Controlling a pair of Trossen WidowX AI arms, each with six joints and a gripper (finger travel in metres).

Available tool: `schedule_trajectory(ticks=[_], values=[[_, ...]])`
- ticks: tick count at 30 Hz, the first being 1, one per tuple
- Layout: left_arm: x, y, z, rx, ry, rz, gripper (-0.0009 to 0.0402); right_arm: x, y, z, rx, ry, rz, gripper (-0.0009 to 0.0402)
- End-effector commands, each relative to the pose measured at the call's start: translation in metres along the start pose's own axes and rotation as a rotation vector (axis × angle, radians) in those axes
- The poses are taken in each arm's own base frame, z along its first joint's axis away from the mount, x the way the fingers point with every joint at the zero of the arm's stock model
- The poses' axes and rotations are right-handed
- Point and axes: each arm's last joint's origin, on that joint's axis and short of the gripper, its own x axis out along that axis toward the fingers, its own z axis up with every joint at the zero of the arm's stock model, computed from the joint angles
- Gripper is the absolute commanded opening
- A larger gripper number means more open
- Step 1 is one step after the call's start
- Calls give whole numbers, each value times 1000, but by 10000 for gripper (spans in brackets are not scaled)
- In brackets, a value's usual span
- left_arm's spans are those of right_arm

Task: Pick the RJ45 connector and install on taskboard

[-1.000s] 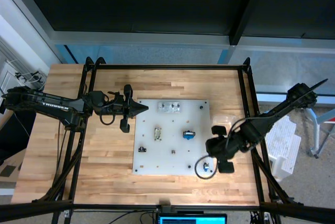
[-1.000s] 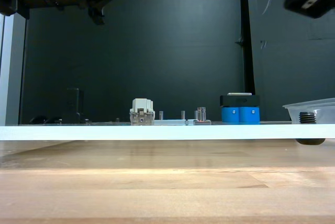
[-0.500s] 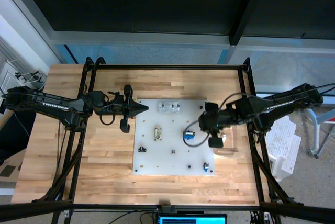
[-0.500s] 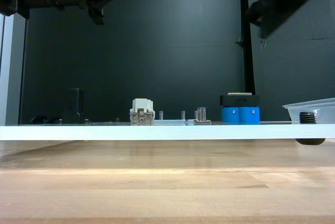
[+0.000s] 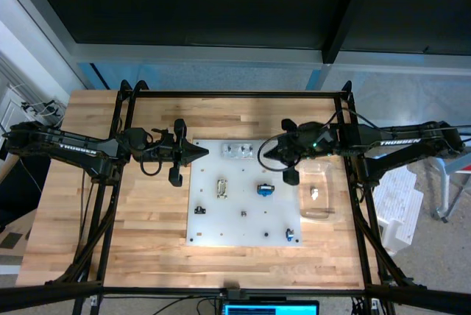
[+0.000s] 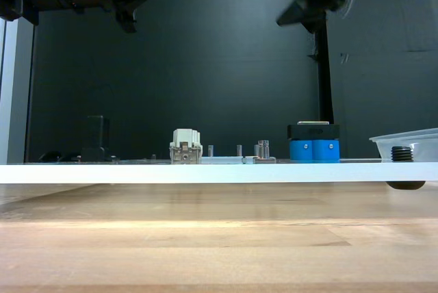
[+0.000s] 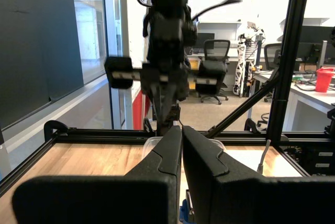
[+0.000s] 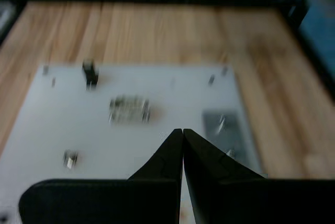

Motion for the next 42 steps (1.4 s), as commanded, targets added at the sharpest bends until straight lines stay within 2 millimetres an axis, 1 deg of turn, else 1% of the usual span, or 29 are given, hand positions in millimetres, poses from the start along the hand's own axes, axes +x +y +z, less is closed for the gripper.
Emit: schedule_trajectory(ticks=[1, 6, 11, 14, 25, 28, 42], values=[[0, 0, 0, 0, 0, 0, 0, 1, -5, 6, 3, -112, 31, 0], [0, 0, 0, 0, -1, 0, 0, 1, -11, 9, 16, -246, 18, 0], [0, 0, 0, 0, -1, 0, 0, -1, -12, 10, 21, -354, 12, 0], [0, 0, 0, 0, -1, 0, 0, 0, -12, 6, 48, -422, 15, 0], [0, 0, 0, 0, 0, 0, 0, 2, -11, -7, 73, -532, 19, 0], [0, 0, 0, 0, -1, 0, 0, 3, -10, -11, 66, -559, 44, 0], [0, 0, 0, 0, -1, 0, 0, 8, -9, -25, 62, -569, 45, 0]])
